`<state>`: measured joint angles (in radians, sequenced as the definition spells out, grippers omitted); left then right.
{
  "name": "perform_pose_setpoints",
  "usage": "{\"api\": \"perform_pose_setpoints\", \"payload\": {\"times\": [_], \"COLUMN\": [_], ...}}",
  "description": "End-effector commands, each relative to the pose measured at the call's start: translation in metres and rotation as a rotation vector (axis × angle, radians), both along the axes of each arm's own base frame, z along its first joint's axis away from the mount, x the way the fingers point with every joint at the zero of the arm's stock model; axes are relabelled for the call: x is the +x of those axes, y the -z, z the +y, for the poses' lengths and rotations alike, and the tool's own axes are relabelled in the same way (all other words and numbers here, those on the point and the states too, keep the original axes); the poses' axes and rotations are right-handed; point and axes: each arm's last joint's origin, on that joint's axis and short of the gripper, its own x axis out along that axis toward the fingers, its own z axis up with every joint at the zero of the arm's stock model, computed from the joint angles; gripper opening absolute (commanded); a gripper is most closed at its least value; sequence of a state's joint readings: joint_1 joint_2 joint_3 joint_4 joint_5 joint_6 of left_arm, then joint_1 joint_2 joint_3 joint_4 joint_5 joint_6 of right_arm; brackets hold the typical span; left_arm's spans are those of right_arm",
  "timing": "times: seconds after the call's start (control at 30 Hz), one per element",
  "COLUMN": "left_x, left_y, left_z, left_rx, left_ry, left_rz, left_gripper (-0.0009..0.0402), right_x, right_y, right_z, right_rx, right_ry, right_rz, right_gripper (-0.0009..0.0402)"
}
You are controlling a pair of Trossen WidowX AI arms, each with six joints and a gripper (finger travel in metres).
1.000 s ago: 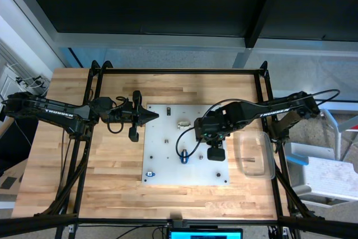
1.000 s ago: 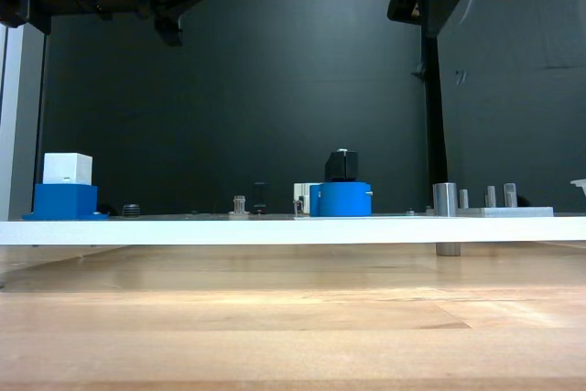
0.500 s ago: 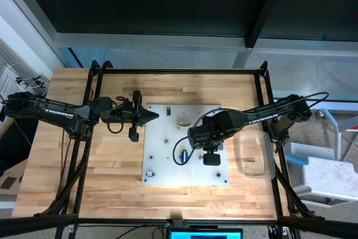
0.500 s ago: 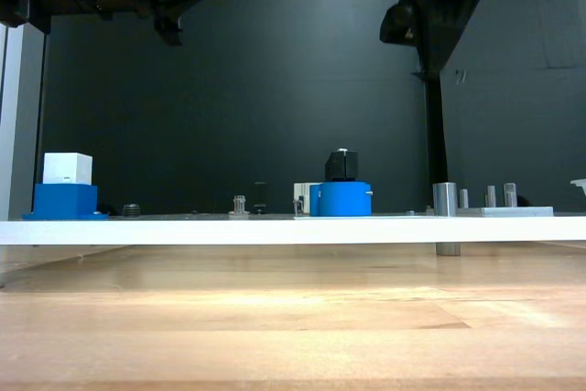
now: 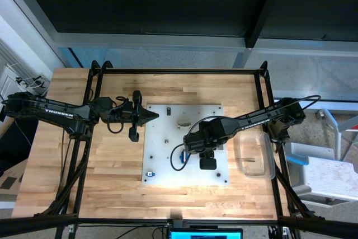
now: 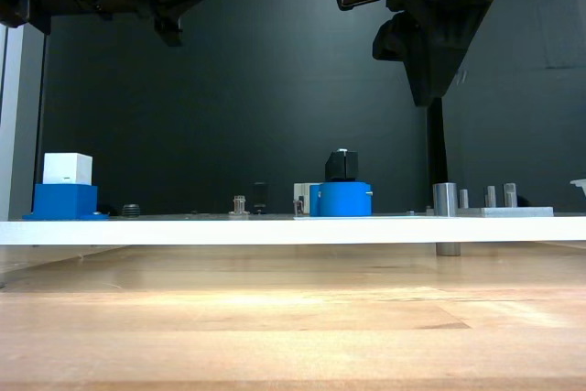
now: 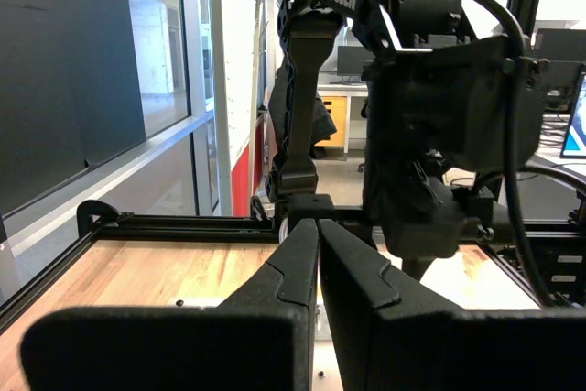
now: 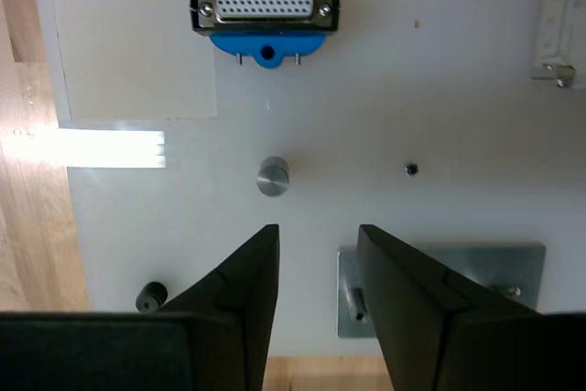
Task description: Pick the 16mm cylinder and place it in the container
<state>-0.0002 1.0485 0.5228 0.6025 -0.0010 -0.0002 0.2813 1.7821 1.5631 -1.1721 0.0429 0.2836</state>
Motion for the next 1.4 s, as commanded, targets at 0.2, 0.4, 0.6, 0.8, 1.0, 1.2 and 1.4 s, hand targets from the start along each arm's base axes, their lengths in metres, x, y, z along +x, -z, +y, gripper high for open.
{"api": "perform_pose_setpoints", "payload": {"times": [0.2,0.4,0.6,0.8,1.0,1.2,1.4], "left_x": [0.0,0.0,0.0,0.0,0.0,0.0,0.0], "left_y": [0.0,0.0,0.0,0.0,0.0,0.0,0.0], "left_z": [0.0,0.0,0.0,0.0,0.0,0.0,0.0], "left_rx": [0.0,0.0,0.0,0.0,0.0,0.0,0.0], "left_ry": [0.0,0.0,0.001,0.0,0.0,0.0,0.0], "left_rz": [0.0,0.0,0.0,0.0,0.0,0.0,0.0], "left_gripper": [0.0,0.0,0.0,0.0,0.0,0.0,0.0], "right_x": [0.006,0.009,0.011,0.015,0.014,0.012,0.011], "right_y": [0.014,0.025,0.042,0.052,0.059,0.068,0.072], "right_z": [0.009,0.012,0.015,0.017,0.017,0.018,0.018], "right_rx": [-0.009,-0.028,-0.031,-0.034,-0.031,-0.031,-0.03], "right_ry": [-0.021,-0.028,-0.033,-0.038,-0.039,-0.04,-0.041], "right_rz": [0.023,0.03,0.039,0.048,0.039,0.042,0.038], "right_gripper": [0.017,0.0197,0.0211,0.0217,0.0217,0.0217,0.0217]}}
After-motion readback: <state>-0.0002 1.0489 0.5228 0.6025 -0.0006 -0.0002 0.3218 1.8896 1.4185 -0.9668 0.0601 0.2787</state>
